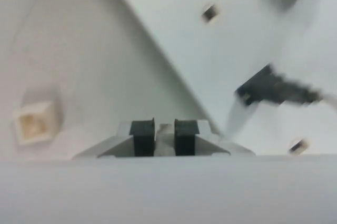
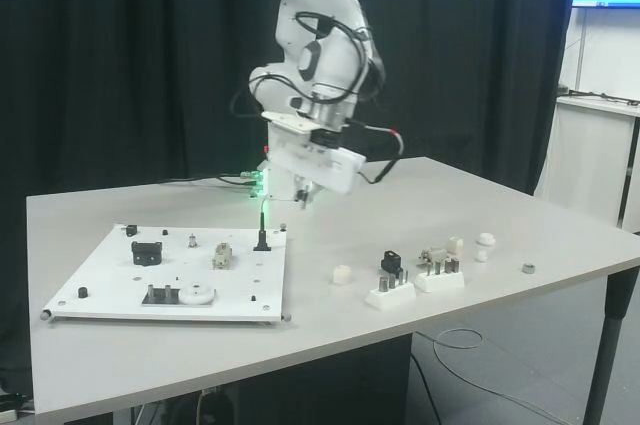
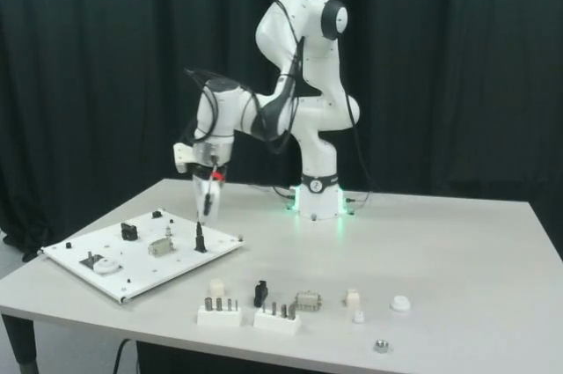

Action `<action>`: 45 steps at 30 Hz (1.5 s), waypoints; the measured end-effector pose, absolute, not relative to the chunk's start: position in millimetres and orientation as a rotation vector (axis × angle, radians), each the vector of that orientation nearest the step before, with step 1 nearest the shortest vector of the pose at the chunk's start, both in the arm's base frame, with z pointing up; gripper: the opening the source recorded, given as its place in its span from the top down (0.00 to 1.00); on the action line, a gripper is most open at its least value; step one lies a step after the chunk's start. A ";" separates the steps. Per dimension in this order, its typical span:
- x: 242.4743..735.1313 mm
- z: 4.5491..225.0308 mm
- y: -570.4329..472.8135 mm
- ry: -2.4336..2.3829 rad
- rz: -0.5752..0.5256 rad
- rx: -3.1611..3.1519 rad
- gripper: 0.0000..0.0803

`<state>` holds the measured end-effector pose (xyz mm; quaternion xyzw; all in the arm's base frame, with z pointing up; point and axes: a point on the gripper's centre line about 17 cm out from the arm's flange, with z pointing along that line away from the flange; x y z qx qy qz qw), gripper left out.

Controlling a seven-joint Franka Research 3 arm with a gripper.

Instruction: Insert Ethernet.

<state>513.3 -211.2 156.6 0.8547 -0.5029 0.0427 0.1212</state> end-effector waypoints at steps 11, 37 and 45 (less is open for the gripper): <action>488.3 167.5 -271.3 -1.439 0.105 2.523 0.91; 365.8 168.2 -412.9 -1.243 -0.021 2.617 0.91; 319.4 160.9 -450.1 -1.154 -0.019 2.655 0.91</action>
